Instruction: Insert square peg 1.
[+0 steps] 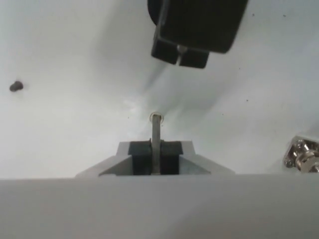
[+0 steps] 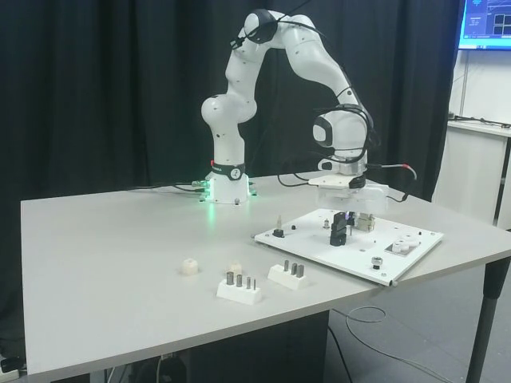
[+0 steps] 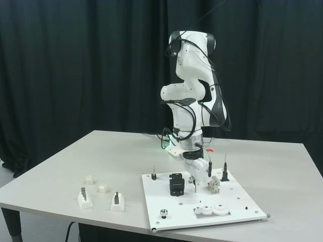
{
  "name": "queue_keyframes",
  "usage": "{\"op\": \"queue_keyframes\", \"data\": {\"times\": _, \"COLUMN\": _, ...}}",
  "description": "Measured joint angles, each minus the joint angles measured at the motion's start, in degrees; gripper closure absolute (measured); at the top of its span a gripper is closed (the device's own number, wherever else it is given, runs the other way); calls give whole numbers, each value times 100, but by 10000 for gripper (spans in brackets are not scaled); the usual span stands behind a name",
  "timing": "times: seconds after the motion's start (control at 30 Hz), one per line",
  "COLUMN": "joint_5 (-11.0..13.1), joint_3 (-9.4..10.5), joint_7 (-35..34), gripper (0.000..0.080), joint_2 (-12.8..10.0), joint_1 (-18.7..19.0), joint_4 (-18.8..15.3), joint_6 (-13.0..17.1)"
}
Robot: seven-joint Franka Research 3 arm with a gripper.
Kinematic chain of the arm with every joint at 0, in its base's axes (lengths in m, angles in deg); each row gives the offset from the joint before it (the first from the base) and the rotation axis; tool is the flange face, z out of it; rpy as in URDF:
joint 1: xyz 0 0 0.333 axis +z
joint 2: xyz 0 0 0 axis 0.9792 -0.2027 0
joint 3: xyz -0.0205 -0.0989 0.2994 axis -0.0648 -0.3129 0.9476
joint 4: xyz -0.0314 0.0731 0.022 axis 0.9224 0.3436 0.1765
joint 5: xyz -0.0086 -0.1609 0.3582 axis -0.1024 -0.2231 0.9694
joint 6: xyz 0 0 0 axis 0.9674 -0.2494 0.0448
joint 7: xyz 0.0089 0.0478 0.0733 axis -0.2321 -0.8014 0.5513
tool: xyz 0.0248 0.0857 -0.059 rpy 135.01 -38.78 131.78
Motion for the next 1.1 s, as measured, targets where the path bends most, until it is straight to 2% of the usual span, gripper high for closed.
{"op": "queue_keyframes", "data": {"times": 0.5, "joint_5": 4, "joint_3": 14, "joint_7": -943, "gripper": 772, "joint_2": -22, "joint_1": 0, "joint_4": 3, "joint_6": 39}}
{"op": "queue_keyframes", "data": {"times": 1.1, "joint_5": 8, "joint_3": 21, "joint_7": -1142, "gripper": 772, "joint_2": -29, "joint_1": 22, "joint_4": 7, "joint_6": 76}}
